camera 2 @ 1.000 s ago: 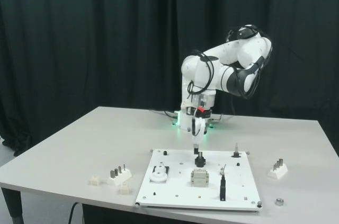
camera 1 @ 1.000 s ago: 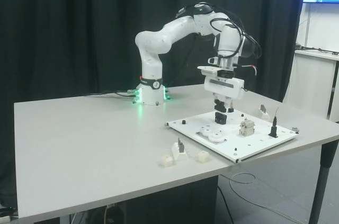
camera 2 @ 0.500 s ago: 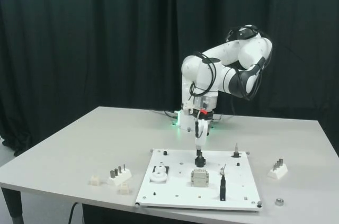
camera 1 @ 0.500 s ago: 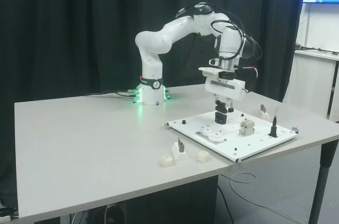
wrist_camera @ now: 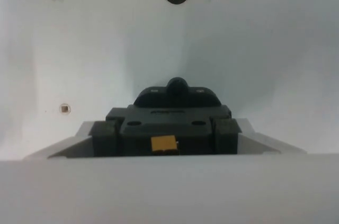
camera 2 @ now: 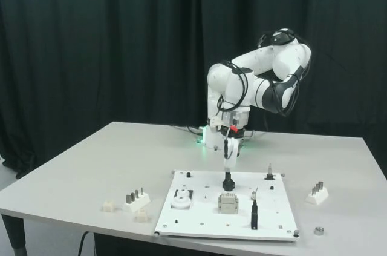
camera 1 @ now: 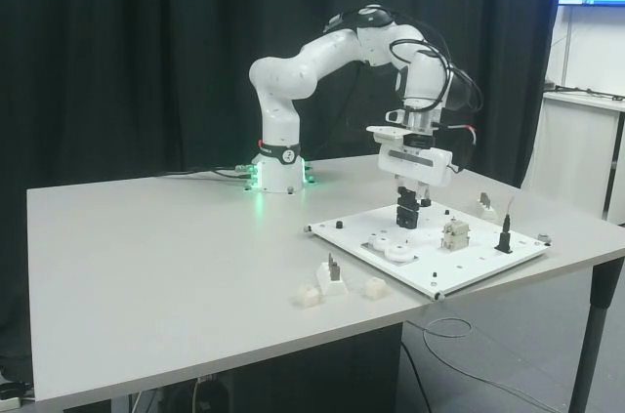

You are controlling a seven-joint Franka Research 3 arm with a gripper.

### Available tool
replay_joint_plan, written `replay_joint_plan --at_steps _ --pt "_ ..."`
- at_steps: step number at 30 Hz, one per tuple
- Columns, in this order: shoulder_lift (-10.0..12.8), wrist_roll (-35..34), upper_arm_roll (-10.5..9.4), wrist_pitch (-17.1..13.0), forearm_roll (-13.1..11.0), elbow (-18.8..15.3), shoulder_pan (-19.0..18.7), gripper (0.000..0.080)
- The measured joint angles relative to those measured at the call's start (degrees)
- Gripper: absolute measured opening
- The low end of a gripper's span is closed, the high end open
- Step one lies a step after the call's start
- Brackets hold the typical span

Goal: Insert D-SUB.

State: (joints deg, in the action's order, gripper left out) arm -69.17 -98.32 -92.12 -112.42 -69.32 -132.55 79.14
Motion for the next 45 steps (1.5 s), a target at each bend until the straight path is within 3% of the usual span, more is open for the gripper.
replay_joint_plan --at_steps 24,45 --pt "0.2 0.0 0.38 -1.3 -0.9 -2.5 -2.9 0.0378" --pt "0.3 -0.1 -0.35 -3.1 -1.9 -2.8 -2.8 0.0378"
